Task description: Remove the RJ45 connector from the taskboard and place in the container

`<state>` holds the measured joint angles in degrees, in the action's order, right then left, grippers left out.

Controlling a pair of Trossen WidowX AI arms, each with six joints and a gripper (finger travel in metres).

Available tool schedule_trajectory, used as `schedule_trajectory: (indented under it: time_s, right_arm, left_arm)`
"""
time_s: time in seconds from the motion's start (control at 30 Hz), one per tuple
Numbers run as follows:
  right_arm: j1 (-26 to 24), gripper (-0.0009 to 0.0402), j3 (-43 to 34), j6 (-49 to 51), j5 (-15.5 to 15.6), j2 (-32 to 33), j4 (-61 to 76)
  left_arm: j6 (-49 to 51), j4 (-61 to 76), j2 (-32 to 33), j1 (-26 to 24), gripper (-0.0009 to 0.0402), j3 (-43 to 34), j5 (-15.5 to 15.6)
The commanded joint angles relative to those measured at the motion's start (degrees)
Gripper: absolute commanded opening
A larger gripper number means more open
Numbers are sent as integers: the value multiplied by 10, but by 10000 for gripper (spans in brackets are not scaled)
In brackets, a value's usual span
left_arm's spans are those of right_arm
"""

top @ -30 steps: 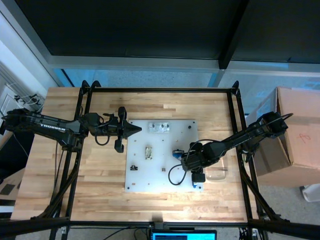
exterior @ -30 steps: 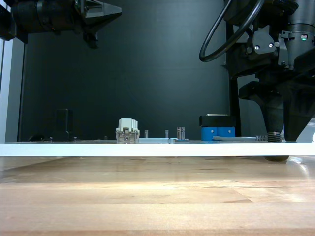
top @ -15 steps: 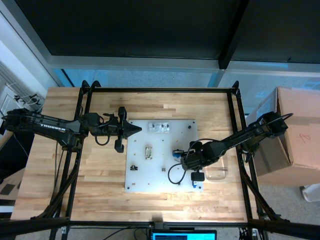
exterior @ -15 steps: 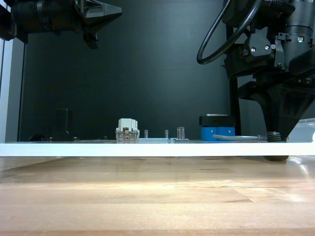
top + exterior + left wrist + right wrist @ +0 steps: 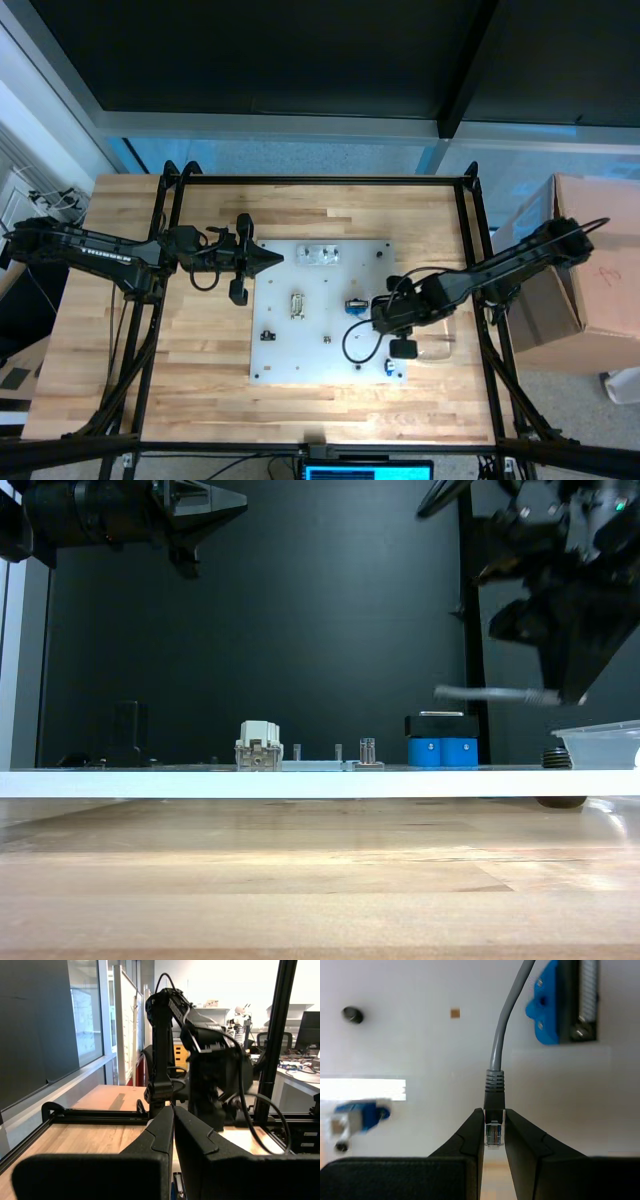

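Judging from the right wrist view, the RJ45 connector [image 5: 493,1134] is a small plug of clear plastic, light and rigid; I think its thin latch can break if it is squeezed wrongly. Its grey cable [image 5: 503,1035] looks soft and a little springy, so it may drag the plug sideways at the moment of letting go; the good place to hold is the plug body, or the dark ribbed boot just behind it, not the cable.

The right gripper [image 5: 494,1136] is clamped on this plug body; its two fingers [image 5: 470,1140] press the sides, the metal contacts show through the clear shell, and the boot and cable run straight out from the tips. In the low view the connector hangs in the air above the right part of the taskboard [image 5: 300,782], clear of any seat, with the cable going level toward the taskboard's middle. The container [image 5: 603,742], a clear tub, stands just beside the taskboard's right edge, lower than the gripper tips and near them.

A blue connector block [image 5: 442,750] sits on the taskboard farther back; farther still, the left gripper [image 5: 173,1115] hovers high over the taskboard's left edge, its fingers pressed together on nothing.
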<state>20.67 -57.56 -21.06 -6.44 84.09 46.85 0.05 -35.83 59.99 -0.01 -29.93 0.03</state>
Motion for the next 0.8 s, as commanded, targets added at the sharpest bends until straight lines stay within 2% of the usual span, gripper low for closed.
schedule_trajectory:
  time_s: [0.03,0.33,0.53,0.67,0.8]
  right_arm:
    - [12,0,2,-24,1,-37,37]
    - [77,0,22,-112,0,-129,139]
    - [111,4,67,-171,1,-179,161]
    - [119,23,103,-209,2,-207,161]
    - [122,60,122,-229,5,-221,160]
  left_arm:
    - [0,0,0,0,0,0,0]
    - [0,0,0,0,0,0,0]
    - [0,0,0,0,0,0,0]
    - [0,0,0,0,0,0,0]
    - [0,0,0,0,0,0,0]
